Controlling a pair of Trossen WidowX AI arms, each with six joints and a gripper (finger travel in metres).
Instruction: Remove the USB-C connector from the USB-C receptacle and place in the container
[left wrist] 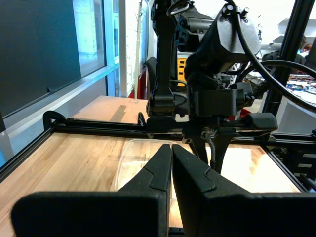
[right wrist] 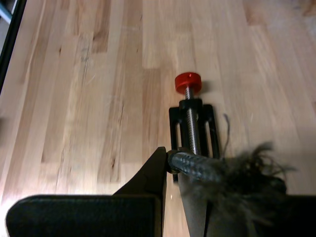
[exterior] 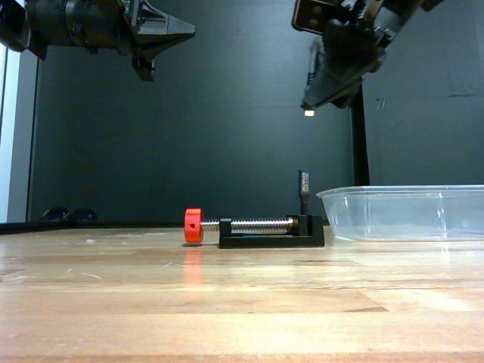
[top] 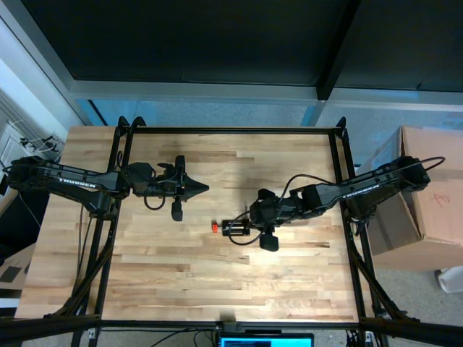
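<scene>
The left gripper (top: 202,189) hangs high above the left part of the surface (top: 181,267), its fingers pressed together on nothing. It is well away from the work, probably parked to leave room. White lettering along the left arm (top: 72,182) looks like TROSSEN.

Toward the middle, a small black clamp (exterior: 261,231) with a red knob (exterior: 193,225) lies on the wood. It grips the receptacle (exterior: 304,184) upright, most likely so the plug can be pulled straight up. A small mark on the receptacle is too small to read.

Above it, the right gripper (exterior: 318,98) points down, clamped on the connector (exterior: 308,113). The connector's bright tip hangs well clear of the receptacle, and its frayed braided cable trails back along the fingers.

Just right of the clamp stands the clear plastic container (exterior: 408,215), near enough for a short carry. Beyond the surface's edge sits a cardboard box (top: 427,210) with a red scrawl I cannot read.
</scene>
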